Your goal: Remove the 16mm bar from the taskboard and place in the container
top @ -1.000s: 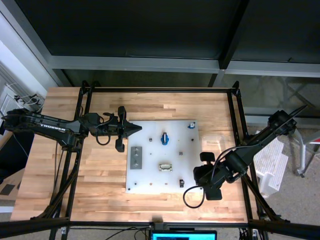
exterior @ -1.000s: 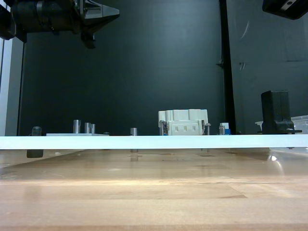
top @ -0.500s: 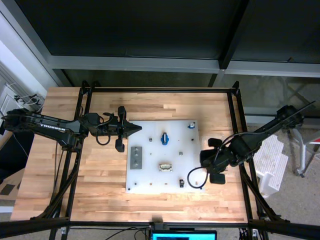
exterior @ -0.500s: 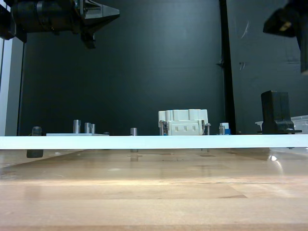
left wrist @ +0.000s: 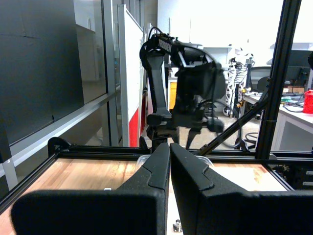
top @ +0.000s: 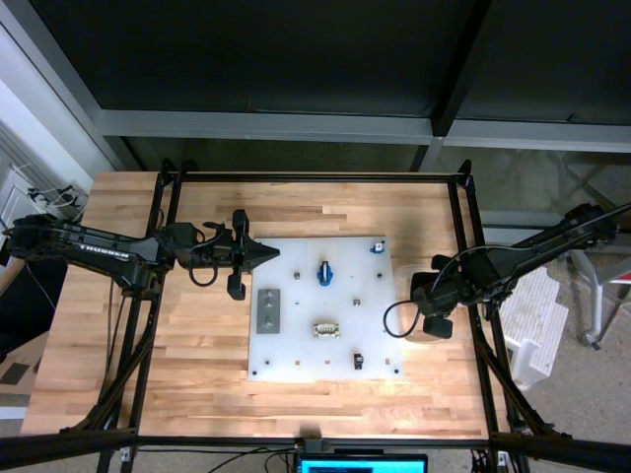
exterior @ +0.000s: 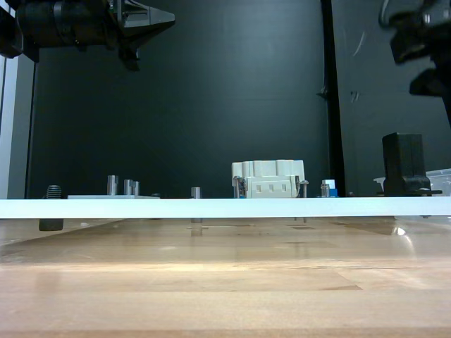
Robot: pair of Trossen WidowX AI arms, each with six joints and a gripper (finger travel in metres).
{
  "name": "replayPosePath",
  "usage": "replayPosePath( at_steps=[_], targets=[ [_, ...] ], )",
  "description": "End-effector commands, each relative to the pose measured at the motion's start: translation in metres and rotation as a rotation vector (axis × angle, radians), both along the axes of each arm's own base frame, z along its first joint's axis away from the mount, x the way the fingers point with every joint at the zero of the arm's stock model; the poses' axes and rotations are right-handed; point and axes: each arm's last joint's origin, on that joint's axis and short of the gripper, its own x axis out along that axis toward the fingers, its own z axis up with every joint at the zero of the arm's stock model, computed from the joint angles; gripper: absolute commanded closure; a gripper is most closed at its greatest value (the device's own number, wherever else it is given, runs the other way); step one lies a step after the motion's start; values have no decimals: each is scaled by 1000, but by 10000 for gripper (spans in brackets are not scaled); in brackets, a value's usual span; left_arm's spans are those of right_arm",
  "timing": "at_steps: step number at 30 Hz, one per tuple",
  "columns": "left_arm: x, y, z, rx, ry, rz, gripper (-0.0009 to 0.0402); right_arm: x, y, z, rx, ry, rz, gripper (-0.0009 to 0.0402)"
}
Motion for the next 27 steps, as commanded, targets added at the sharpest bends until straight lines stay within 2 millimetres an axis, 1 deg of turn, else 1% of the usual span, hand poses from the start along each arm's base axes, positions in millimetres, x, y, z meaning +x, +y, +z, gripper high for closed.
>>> replayPosePath(
  at_steps=[1,4,6,13,23,27],
  targets=[
    [0,0,0,0,0,0,393,-4,-7,-12,-4,39,-28,381],
    [0,0,0,0,0,0,393,-7,-10,-20,9,76,-41,378],
    [0,0,0,0,0,0,393,-8,-11,-24,9,91,-47,367],
    [0,0,0,0,0,0,393,-9,-14,-32,6,103,-62,305],
    [0,0,0,0,0,0,393,-8,-15,-33,12,89,-78,217],
    [0,0,0,0,0,0,393,-8,-15,-33,13,88,-78,190]
  ],
)
